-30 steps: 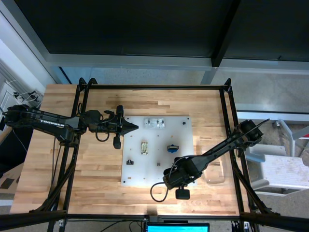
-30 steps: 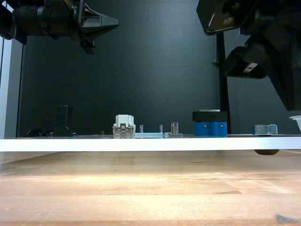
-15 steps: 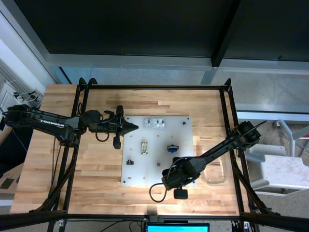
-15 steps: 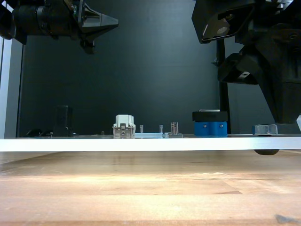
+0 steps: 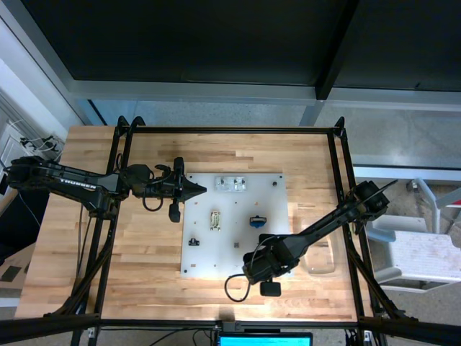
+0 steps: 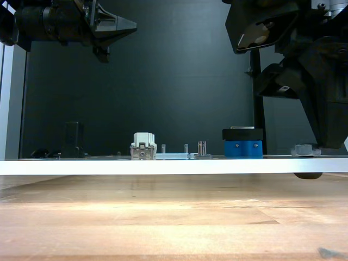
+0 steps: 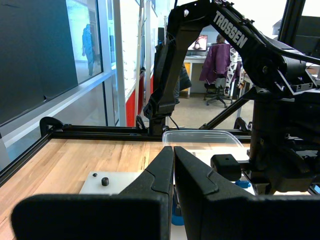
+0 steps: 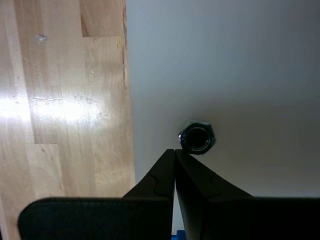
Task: Unfasten the M12 fastener and place in the container
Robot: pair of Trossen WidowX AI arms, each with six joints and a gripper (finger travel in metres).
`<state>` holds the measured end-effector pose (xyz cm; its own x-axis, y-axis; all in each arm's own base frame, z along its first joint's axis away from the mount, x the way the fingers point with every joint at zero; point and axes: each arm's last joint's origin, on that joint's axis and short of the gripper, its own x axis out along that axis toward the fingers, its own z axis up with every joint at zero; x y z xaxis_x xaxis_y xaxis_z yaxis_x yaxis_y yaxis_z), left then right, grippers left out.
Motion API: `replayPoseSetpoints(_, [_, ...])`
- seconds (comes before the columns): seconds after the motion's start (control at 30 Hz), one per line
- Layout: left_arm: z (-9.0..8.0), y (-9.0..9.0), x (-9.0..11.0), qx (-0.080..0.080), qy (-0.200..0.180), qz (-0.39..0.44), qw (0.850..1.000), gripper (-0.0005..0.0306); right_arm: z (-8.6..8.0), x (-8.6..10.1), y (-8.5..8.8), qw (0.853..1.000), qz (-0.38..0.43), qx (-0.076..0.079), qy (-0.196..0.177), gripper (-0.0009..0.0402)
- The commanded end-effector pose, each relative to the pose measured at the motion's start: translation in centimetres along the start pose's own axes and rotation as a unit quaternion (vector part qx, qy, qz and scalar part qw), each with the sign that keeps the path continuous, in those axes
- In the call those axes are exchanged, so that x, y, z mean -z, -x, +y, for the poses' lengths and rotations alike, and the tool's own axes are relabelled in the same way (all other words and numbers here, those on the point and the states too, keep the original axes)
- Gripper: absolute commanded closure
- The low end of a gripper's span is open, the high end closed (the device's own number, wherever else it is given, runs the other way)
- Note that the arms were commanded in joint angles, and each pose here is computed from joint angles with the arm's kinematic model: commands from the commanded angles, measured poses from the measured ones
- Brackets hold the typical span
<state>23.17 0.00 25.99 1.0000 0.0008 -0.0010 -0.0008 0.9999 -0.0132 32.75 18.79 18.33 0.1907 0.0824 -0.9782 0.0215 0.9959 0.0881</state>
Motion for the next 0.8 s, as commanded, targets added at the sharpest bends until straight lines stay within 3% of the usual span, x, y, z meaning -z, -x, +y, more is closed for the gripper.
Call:
replayPoseSetpoints(0.03, [0.0, 0.0, 0.0, 0.000, 0.000, 0.000, 1.000, 0.0300, -0.1, 0.0, 0.0, 1.000, 0.000, 0.006, -0.002, 0.0393])
replayPoseSetpoints(0.37, [0.0, 0.0, 0.0, 0.000, 0.000, 0.000, 1.000, 0.0300, -0.2, 0.1, 0.0, 1.000, 0.002, 0.011, -0.002, 0.0393])
replayPoseSetpoints(0.4, [0.0, 0.0, 0.0, 0.000, 0.000, 0.000, 1.000, 0.0300, -0.3, 0.1, 0.1, 1.000, 0.000, 0.026, -0.002, 0.0393])
replayPoseSetpoints(0.47, [0.0, 0.0, 0.0, 0.000, 0.000, 0.000, 1.000, 0.0300, -0.8, 0.3, 0.5, 0.997, -0.013, 0.074, -0.012, 0.0393])
replayPoseSetpoints(0.53, [0.0, 0.0, 0.0, 0.000, 0.000, 0.000, 1.000, 0.0300, -1.0, 0.5, 1.0, 0.995, -0.021, 0.100, -0.020, 0.0393])
replayPoseSetpoints(0.67, [0.0, 0.0, 0.0, 0.000, 0.000, 0.000, 1.000, 0.0300, -1.1, 0.7, 1.6, 0.994, -0.020, 0.101, -0.020, 0.0393])
replayPoseSetpoints(0.73, [0.0, 0.0, 0.0, 0.000, 0.000, 0.000, 1.000, 0.0300, -1.1, 0.7, 1.7, 0.995, -0.016, 0.094, -0.020, 0.0393])
replayPoseSetpoints(0.8, [0.0, 0.0, 0.0, 0.000, 0.000, 0.000, 1.000, 0.0300, -1.0, 0.8, 1.8, 0.997, -0.009, 0.075, -0.020, 0.0393])
